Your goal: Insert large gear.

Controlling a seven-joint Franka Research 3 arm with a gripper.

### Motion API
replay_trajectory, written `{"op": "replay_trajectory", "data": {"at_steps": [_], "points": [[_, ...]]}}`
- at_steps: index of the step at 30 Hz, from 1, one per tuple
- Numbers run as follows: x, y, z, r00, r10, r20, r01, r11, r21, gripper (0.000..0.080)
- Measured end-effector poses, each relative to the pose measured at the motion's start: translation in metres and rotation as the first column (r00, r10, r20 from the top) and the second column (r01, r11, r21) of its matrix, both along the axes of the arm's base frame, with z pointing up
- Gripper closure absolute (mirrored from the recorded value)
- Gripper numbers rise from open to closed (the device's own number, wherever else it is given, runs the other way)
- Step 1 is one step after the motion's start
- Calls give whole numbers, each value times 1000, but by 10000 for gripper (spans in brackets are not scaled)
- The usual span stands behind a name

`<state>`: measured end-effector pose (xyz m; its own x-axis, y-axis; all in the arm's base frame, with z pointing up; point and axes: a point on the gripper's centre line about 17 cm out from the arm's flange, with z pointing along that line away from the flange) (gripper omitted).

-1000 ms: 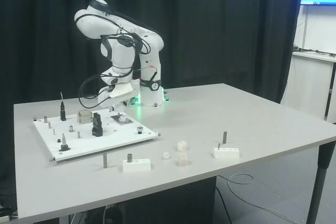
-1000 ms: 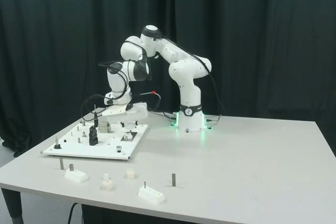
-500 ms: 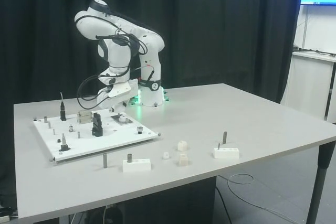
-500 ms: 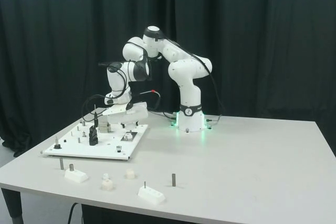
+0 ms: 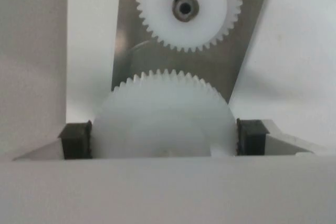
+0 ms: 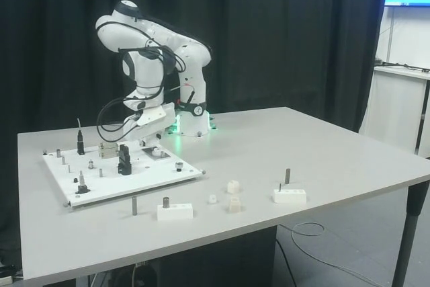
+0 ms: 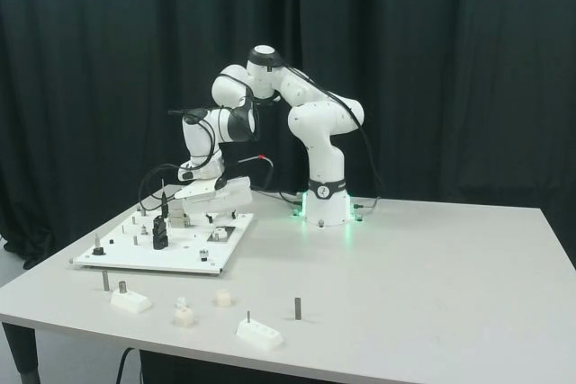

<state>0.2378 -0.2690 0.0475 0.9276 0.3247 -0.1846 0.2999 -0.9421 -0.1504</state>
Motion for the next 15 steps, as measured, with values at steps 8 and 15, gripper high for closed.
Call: {"op": "replay_trajectory", "data": {"at_steps": [8,15], "points": [[3,-1,-2,999,-10,33,10,1000,1,209],[5,-1,-2,999,-16,50,15,1000,6,209]]}}
